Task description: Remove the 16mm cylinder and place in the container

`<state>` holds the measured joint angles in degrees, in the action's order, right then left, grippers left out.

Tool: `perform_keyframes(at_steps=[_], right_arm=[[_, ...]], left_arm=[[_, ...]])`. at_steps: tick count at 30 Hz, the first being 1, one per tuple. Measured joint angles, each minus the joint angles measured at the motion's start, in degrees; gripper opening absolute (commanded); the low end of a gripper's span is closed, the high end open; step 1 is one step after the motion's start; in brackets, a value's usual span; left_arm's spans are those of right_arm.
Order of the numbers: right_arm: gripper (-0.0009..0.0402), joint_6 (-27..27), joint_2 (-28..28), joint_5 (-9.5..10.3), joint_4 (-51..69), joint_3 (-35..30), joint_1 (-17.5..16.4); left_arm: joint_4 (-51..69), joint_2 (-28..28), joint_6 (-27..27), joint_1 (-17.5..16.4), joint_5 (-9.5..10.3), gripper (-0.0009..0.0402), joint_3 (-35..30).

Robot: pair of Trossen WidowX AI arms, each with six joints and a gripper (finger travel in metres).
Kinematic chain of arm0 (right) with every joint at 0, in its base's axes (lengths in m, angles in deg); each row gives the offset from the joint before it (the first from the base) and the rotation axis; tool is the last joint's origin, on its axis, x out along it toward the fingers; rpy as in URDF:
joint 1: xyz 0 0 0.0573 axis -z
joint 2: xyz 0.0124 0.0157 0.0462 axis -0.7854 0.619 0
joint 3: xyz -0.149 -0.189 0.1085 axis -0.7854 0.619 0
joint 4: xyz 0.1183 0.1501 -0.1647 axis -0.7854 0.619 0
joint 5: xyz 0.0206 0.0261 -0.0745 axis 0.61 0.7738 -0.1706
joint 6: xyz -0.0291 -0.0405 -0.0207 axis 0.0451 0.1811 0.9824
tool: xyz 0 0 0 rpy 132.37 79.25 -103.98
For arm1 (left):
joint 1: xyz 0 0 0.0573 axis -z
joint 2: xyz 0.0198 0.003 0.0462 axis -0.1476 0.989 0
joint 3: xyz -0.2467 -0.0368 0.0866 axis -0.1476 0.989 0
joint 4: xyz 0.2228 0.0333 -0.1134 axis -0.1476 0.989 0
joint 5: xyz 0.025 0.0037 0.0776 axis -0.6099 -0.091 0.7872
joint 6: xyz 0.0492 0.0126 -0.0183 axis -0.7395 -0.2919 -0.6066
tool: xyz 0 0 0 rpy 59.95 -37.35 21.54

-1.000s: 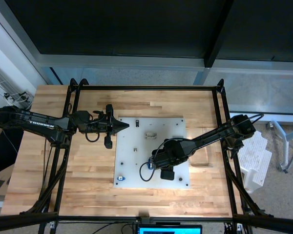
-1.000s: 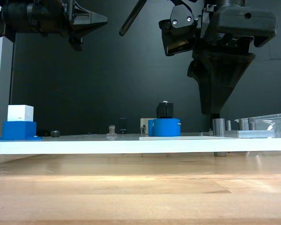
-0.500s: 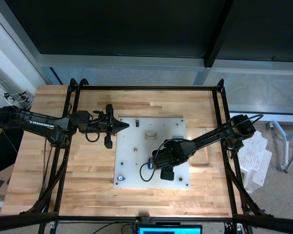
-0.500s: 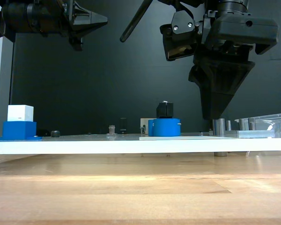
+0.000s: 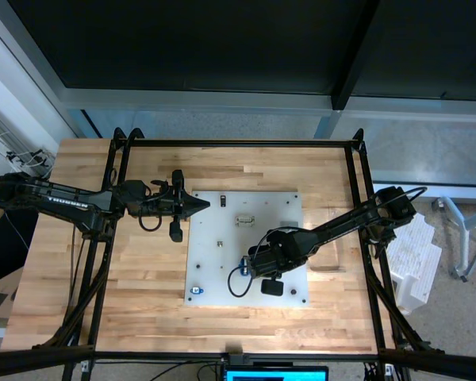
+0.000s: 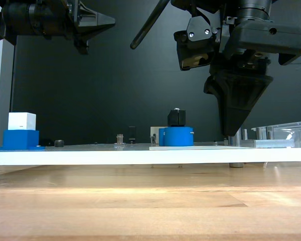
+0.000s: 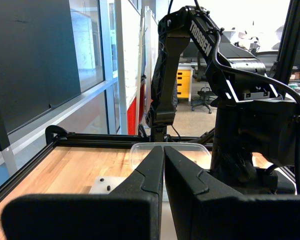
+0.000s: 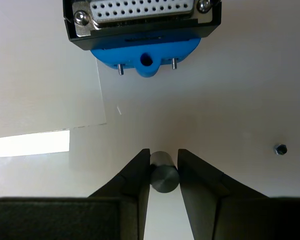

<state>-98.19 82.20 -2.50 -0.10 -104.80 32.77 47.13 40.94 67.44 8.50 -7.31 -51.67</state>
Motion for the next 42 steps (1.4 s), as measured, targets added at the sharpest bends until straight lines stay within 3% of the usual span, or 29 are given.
perform_keyframes(at_steps=[9, 42], right_arm=[[0.0034, 0.0, 0.0, -0.37, 0.0, 0.1, 0.0], [0.0034, 0.0, 0.0, -0.59, -0.9, 0.3, -0.1]], left_arm=[[0.0, 0.0, 0.0, 0.0, -0.02, 0.0, 0.0], [0.0, 0.0, 0.0, 0.0, -0.02, 0.0, 0.0]])
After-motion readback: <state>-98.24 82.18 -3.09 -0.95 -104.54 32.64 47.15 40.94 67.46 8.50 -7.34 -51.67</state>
